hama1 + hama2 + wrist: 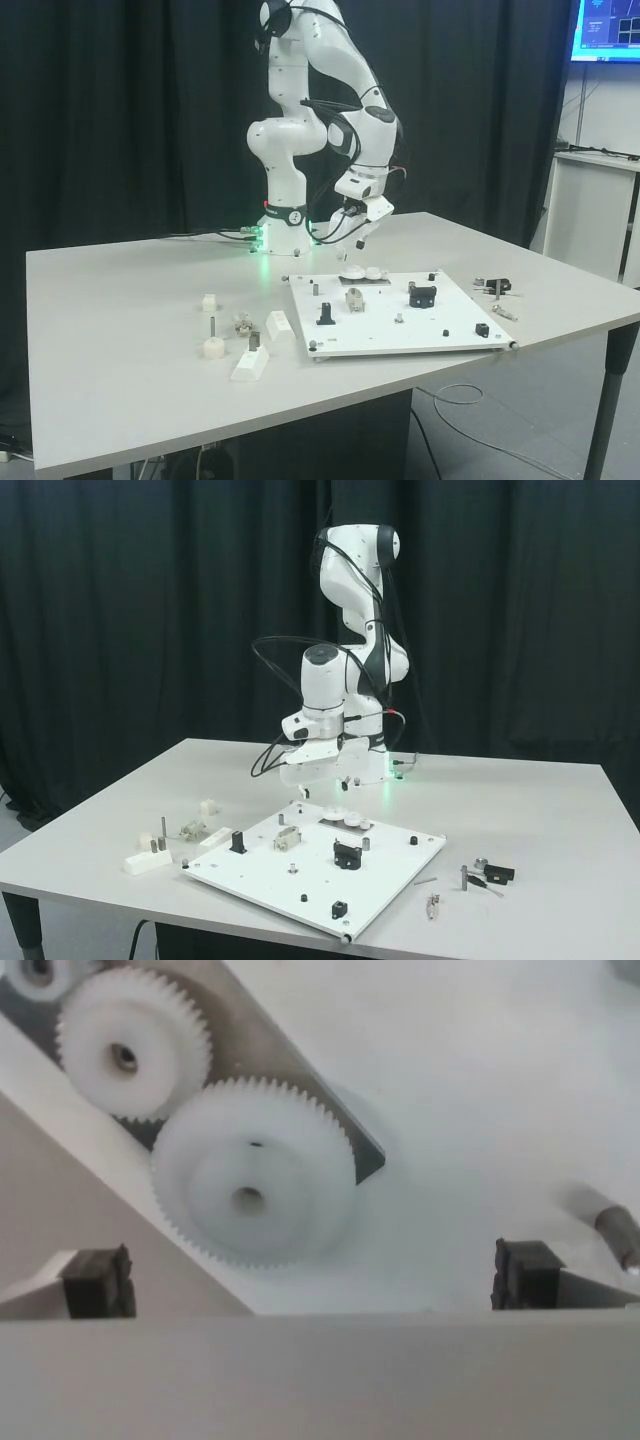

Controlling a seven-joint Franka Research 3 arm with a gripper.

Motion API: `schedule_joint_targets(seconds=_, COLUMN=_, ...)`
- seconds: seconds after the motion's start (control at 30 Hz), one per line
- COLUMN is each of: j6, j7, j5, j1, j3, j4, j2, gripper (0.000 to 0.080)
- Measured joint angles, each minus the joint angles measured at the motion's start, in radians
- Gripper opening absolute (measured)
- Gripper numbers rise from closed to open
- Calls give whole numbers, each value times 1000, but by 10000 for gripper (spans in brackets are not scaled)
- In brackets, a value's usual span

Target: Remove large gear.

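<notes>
Wrist view: claw wide open, empty, above large gear at plate's end.

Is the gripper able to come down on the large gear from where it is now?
Probably yes. The gripper hangs open above the board, nothing covers the large gear, and only the medium gear meshes beside it.

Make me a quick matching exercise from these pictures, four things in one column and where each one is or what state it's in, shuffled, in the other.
Things:
1. large gear
2. gripper
3. white board
4. robot base

Places or states:
A. lying flat on the grey table, carrying small fixtures
B. open, above the gears, holding nothing
C. seated on the board, meshed with a smaller gear
D. bolted to the table beside a green light

Pairs: 1-C, 2-B, 3-A, 4-D
</notes>
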Motion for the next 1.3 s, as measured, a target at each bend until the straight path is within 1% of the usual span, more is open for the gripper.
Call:
schedule_joint_targets(seconds=0.13, j6=0, j7=35, j5=0, j1=0, j3=-1, j4=0, j2=4, gripper=800)
schedule_joint_targets(seconds=0.57, j6=-1, j7=36, j5=-13, j1=13, j3=6, j4=0, j2=23, gripper=800)
schedule_joint_targets(seconds=0.73, j6=-1, j7=55, j5=-21, j1=23, j3=6, j4=0, j2=32, gripper=800)
schedule_joint_targets(seconds=1.3, j6=2, j7=124, j5=-30, j1=56, j3=7, j4=-2, j2=84, gripper=800)
